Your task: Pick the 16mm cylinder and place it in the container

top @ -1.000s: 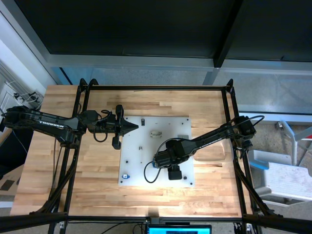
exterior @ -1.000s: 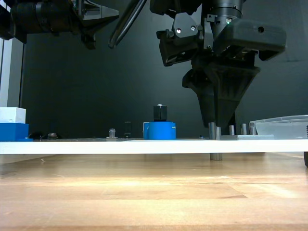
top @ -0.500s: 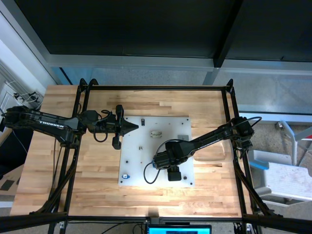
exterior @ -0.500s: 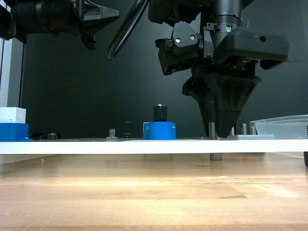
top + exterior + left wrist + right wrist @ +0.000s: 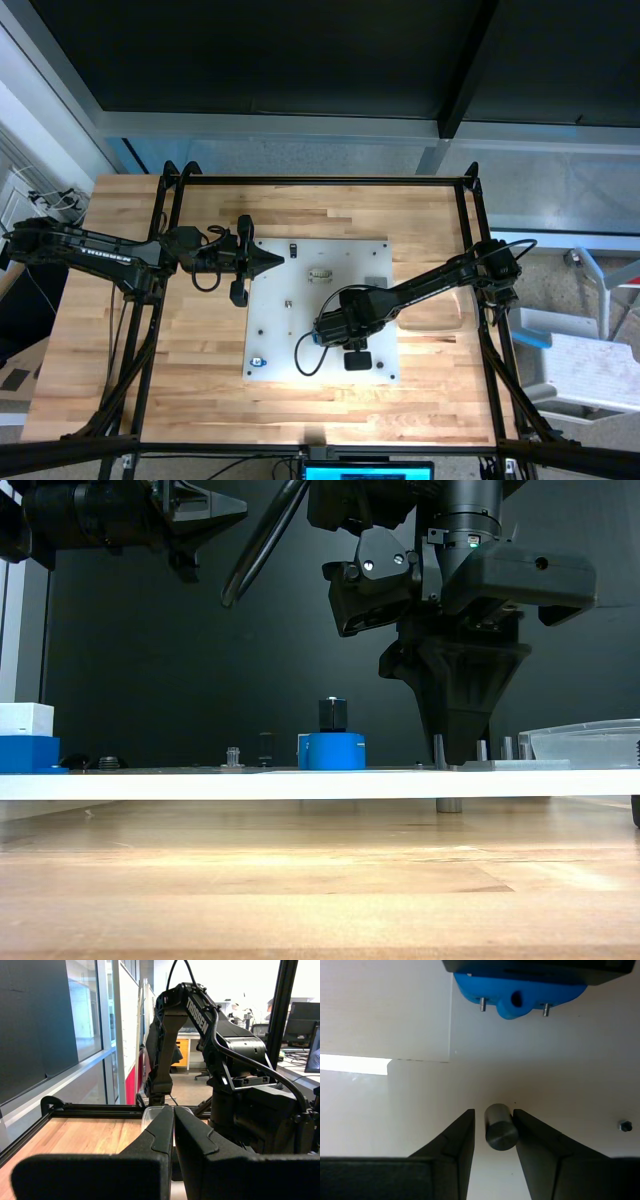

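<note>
The 16mm cylinder [image 5: 499, 1126], a short grey metal peg, stands upright on the white board [image 5: 300, 330]. My right gripper [image 5: 492, 1111] is down over it, open, one finger on each side; a narrow gap shows on one side and the other finger is about touching. In the low view the right gripper [image 5: 455, 762] has its tips at board level, with the cylinder [image 5: 439, 750] just showing beside them. The arm hides the cylinder in the high view. The container [image 5: 437, 312], a clear tray, lies right of the board. My left gripper [image 5: 275, 258] hovers shut at the board's left edge.
A blue block with a black knob [image 5: 332, 742] stands on the board behind the gripper. Thin grey pegs [image 5: 482, 749] rise near the container [image 5: 590, 742]. A white and blue block [image 5: 25, 738] sits at the far left. A blue fixture [image 5: 517, 992] lies beyond the cylinder.
My right gripper has come down around the cylinder until its fingertips reach the board. The left arm has not moved.
</note>
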